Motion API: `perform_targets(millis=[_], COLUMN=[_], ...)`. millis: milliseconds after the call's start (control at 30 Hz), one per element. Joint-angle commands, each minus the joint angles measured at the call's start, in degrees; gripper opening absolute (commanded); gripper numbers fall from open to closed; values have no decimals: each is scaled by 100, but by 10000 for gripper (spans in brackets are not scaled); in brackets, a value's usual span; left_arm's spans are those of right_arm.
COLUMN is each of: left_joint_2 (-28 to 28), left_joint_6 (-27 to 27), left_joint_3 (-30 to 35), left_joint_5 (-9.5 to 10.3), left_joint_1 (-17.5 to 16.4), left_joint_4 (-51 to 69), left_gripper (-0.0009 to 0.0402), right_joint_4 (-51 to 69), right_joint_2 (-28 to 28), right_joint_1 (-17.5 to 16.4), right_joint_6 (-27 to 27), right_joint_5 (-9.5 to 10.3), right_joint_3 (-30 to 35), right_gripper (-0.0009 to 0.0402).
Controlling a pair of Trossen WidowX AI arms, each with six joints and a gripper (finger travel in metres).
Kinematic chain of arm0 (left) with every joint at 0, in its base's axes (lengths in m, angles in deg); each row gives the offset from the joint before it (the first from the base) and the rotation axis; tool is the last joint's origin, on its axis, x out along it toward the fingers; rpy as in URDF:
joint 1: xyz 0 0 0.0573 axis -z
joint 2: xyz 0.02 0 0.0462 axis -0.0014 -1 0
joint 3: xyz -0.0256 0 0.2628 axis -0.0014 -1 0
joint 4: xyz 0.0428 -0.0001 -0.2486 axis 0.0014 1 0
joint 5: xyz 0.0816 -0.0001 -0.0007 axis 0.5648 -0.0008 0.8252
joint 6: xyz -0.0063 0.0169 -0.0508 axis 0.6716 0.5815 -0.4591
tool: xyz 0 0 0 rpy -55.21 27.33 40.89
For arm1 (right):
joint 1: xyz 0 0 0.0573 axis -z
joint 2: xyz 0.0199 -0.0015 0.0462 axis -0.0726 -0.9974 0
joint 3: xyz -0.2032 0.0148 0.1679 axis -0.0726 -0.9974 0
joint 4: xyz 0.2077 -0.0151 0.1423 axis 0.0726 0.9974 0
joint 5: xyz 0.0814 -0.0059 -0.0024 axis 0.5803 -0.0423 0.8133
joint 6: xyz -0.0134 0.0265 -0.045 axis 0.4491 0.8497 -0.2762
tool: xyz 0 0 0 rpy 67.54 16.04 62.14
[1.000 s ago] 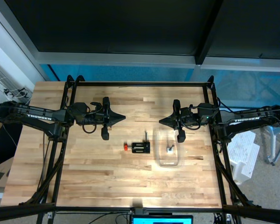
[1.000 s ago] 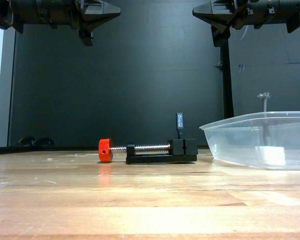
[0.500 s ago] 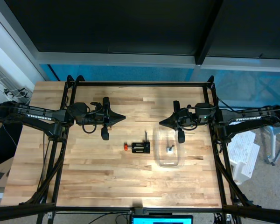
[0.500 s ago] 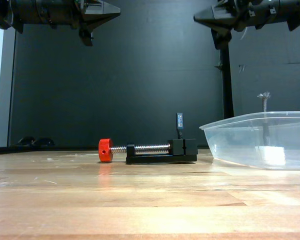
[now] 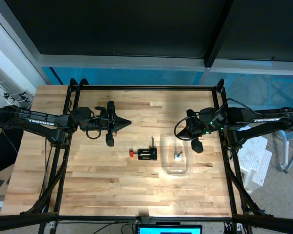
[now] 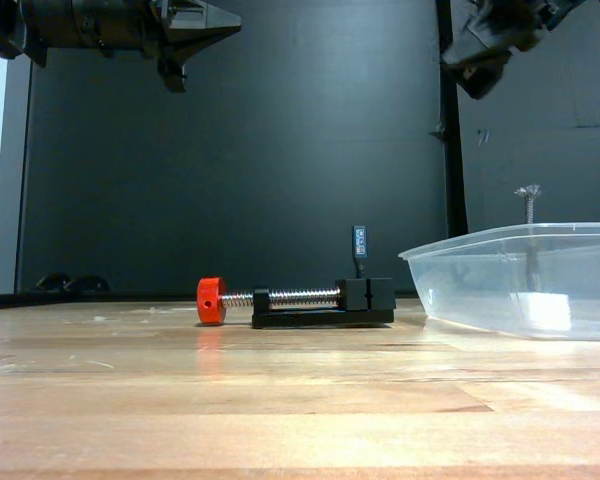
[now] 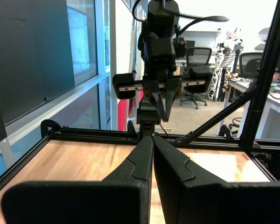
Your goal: Pick the usb-c connector and install on the hub
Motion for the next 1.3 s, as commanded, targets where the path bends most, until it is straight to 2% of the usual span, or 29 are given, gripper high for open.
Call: perform_targets(millis=[33, 200, 300, 500, 667, 767, 1033, 1167, 1300], left_joint_2=[-2, -2, -2, -2, -2, -2, -2, -2, -2], left_joint_6=[0, 0, 0, 0, 0, 0, 0, 0, 0], left_joint_3=[0, 0, 0, 0, 0, 0, 0, 0, 0], left_joint_5=[-2, -2, 0, -2, -2, -2, -2, -2, -2], left_joint_1=[-2, -2, -2, 0, -2, -2, -2, -2, 0], left_joint_4=[-4, 0, -2, 0, 2, 0, 0, 0, 0], left_gripper=[0, 0, 0, 0, 0, 0, 0, 0, 0], right_joint_4=[505, 929, 1187, 1602, 1720, 1786, 2033, 2035, 2033], right_joint_2=[-114, -297, -409, -640, -852, -1036, -1589, -1849, -2092], right_joint_1=[-168, -535, -693, -780, -903, -1001, -1123, -1137, -1143], right_joint_6=[22, -42, 0, 516, 584, 713, 885, 883, 1095], right_joint_5=[-90, -295, -304, -319, -332, -455, -448, -448, -450], right_joint_3=[166, 249, 247, 247, 247, 247, 247, 247, 247], right_gripper=[0, 0, 0, 0, 0, 0, 2, 20, 57])
